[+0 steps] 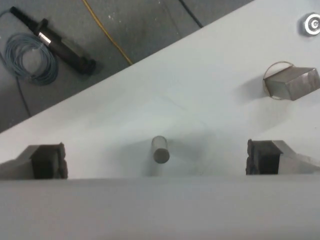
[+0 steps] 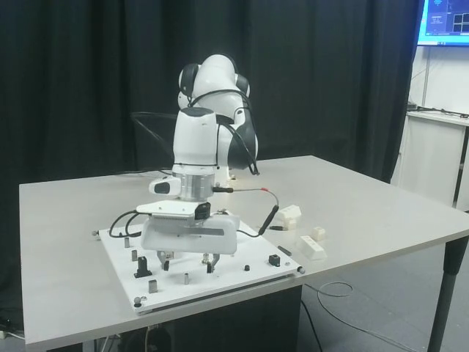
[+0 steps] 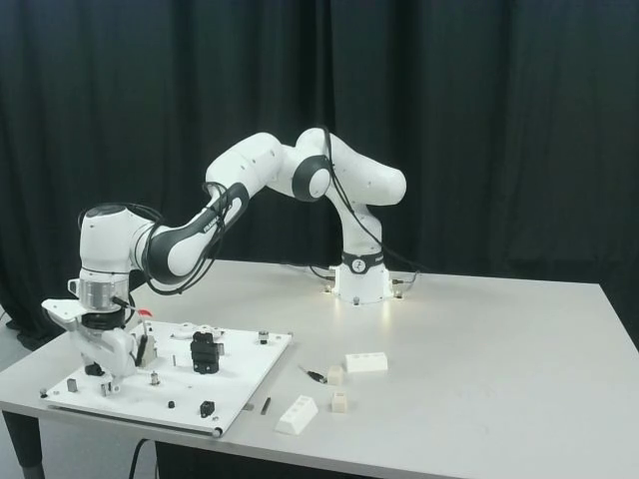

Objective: Remove round peg 2.

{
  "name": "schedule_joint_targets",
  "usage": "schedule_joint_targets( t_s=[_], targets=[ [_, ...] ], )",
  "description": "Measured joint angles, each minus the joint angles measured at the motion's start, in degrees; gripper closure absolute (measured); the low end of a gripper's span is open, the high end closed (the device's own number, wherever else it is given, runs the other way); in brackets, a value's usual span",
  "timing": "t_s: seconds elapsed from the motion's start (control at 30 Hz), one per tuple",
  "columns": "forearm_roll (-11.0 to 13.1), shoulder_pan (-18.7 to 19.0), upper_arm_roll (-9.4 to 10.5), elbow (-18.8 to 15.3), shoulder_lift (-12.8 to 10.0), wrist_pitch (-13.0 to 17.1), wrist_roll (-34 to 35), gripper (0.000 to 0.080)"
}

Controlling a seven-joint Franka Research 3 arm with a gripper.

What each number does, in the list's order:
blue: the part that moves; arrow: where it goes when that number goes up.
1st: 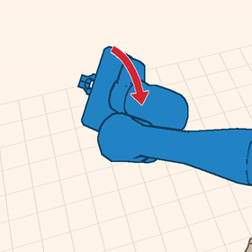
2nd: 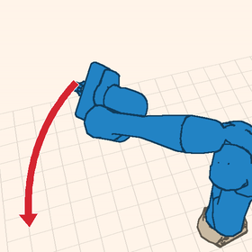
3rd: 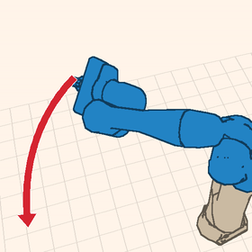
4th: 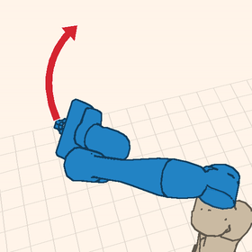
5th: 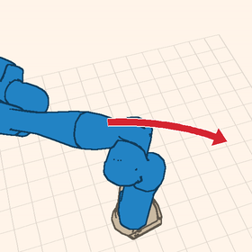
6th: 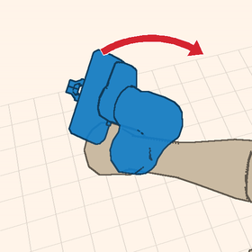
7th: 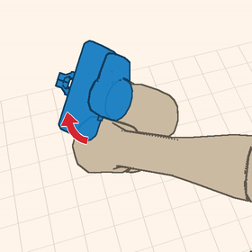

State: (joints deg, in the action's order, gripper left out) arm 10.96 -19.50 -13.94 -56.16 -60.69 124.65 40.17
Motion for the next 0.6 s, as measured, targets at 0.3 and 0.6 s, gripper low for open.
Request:
schedule_joint_targets(
  t_s=[0.3,0.6],
  targets=[
    [0.0,-0.01,-0.07,0.09,-0.51,0.07,-1.49,0.0003],
    [-0.05,-0.01,-0.3,0.23,-0.78,0.3,-3.34,0.0003]
  ],
)
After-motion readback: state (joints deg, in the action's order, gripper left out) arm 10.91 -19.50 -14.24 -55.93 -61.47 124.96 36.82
